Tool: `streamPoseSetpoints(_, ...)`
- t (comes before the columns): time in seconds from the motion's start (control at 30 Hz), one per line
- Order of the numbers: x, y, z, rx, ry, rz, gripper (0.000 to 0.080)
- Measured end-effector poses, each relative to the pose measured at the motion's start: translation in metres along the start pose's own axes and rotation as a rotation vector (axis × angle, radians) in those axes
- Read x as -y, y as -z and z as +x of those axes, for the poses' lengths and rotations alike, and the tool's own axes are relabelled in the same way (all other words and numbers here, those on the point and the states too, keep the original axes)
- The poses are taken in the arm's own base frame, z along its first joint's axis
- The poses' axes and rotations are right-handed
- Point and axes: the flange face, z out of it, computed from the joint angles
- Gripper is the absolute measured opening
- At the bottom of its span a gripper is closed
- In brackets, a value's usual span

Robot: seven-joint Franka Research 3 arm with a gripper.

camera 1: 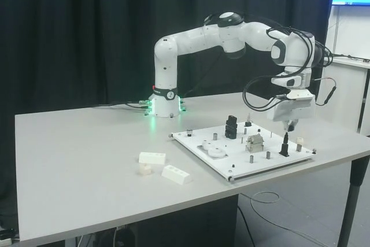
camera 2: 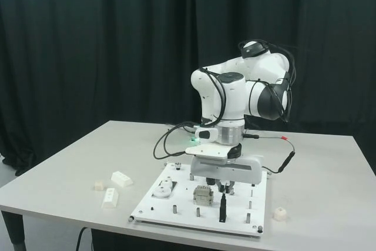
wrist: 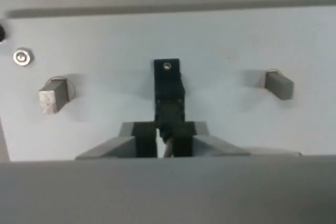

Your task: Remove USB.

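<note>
Gripper [wrist: 165, 148] hangs above the white board [camera 1: 243, 163], fingers set narrow and holding nothing. USB plug [wrist: 168, 90], black, stands upright in its socket near the board's front edge, lower right of the first room frame [camera 1: 284, 144]. It lies directly below my fingertips, long axis vertical, so I judge a straight descent comes next.

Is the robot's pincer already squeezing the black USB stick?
No: in the first room view the pincer hangs above the black USB stick, with a gap showing between them.
</note>
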Motion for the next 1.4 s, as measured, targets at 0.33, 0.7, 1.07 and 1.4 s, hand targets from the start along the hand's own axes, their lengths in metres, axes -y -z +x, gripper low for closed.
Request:
streamPoseSetpoints(0.33, -0.003, 0.001, 0.009, -0.003, -0.002, -0.016, 0.0029)
streamPoseSetpoints(0.7, 0.001, 0.003, 0.014, 0.011, -0.015, -0.017, 0.0029)
streamPoseSetpoints(1.07, 0.011, 0.045, 0.017, 0.004, -0.028, -0.021, 0.0029)
streamPoseSetpoints(1.4, 0.012, 0.092, 0.014, 0.013, -0.041, -0.038, 0.0026)
